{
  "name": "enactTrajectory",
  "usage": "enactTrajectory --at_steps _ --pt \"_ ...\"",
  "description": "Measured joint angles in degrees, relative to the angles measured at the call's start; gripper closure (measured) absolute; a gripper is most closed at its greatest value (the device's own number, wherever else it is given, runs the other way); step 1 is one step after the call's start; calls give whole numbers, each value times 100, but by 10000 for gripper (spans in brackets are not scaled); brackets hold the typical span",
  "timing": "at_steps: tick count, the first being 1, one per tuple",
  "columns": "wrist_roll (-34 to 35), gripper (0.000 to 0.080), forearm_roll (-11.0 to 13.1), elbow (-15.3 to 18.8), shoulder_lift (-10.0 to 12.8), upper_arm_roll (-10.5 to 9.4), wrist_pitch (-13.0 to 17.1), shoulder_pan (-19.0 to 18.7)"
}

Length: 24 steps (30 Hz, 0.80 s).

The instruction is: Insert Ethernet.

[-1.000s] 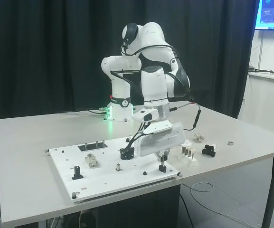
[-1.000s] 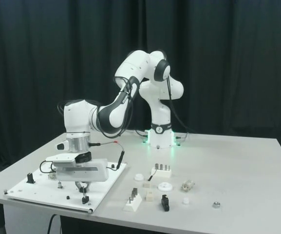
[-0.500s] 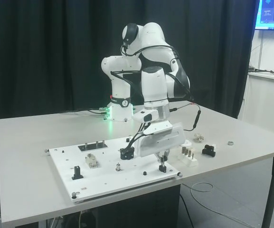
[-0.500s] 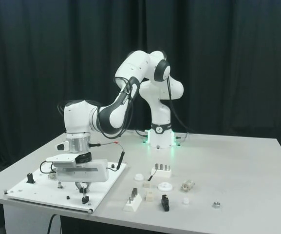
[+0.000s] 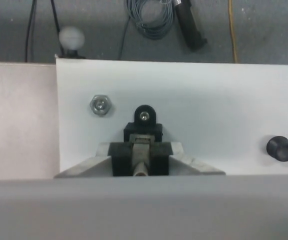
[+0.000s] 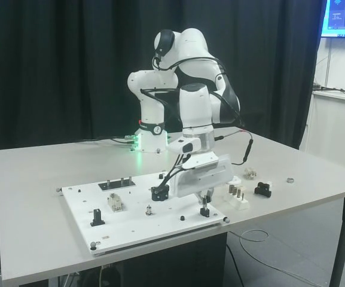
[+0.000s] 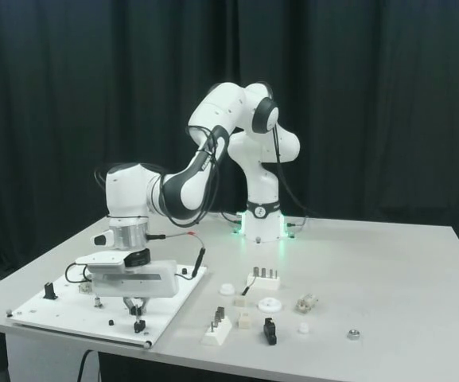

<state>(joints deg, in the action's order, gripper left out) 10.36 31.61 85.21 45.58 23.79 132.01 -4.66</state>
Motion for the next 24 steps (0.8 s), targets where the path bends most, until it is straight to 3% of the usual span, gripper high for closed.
enactTrajectory --at_steps 4,5,10,11,16,17,23,24 --pt "0 733 -87 -2 1 0 0 -33" --pt "0 613 -97 -2 0 0 0 -41" --pt "11 613 -186 -13 0 5 0 -60" --pt "15 305 -205 -19 -1 7 0 -60" --pt "63 305 -290 -47 -13 19 -1 -60" --pt "79 79 -303 -50 -18 23 -2 -60" --pt "96 79 -315 -66 -30 47 -9 -60" --pt "96 18 -315 -69 -30 51 -9 -60"
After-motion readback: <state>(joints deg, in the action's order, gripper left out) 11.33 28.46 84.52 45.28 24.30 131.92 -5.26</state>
